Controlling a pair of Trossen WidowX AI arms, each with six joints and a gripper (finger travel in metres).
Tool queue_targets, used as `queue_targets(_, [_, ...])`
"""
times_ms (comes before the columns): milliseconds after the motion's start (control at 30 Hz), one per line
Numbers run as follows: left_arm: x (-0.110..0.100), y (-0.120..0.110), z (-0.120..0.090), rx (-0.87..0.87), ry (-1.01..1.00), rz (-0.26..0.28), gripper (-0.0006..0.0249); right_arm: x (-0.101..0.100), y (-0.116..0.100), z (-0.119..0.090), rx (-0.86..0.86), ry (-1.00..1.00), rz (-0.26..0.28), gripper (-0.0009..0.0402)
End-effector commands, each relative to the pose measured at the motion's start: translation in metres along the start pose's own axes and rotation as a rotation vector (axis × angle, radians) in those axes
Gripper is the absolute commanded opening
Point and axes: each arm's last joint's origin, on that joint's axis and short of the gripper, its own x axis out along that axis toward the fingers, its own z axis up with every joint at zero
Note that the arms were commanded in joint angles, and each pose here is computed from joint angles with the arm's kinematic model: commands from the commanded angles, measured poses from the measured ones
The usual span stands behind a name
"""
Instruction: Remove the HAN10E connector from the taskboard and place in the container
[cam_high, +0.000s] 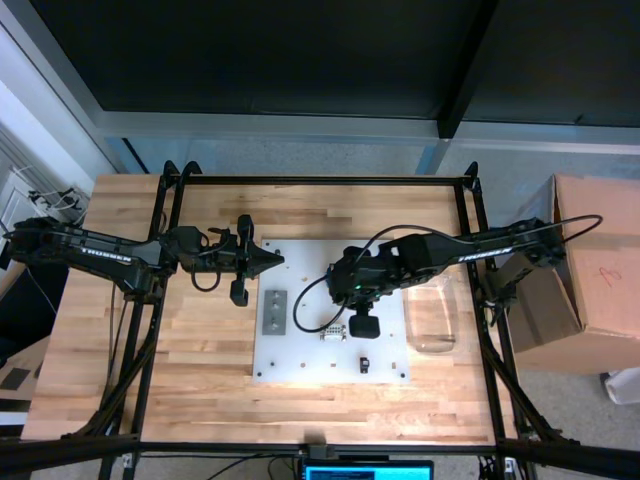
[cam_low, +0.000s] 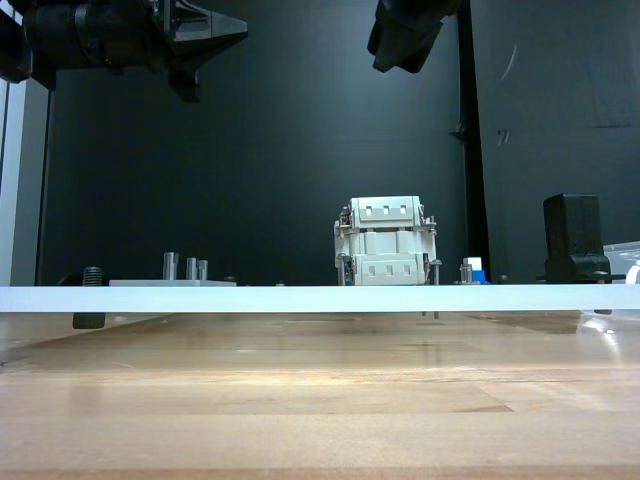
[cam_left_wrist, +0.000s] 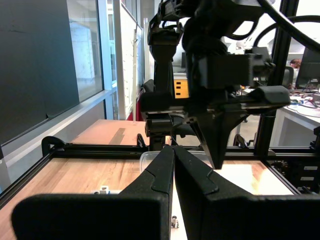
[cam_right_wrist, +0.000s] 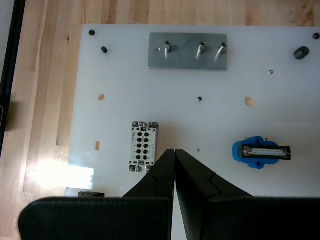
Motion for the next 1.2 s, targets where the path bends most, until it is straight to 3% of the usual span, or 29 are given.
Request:
queue_targets(33, [0.0,0.0,0.0,0.0,0.0,0.0,0.0,0.007,0.003,0.003,-0.005,0.025,0.0,0.0])
queue_targets(733, [0.0,0.0,0.0,0.0,0.0,0.0,0.0,0.056,0.014,0.004,0.007,0.137,-0.009,0.0])
queue_targets(1200, [0.0,0.0,0.0,0.0,0.0,0.0,0.0,0.07,0.016,0.003,0.041,0.169,-0.018,0.0])
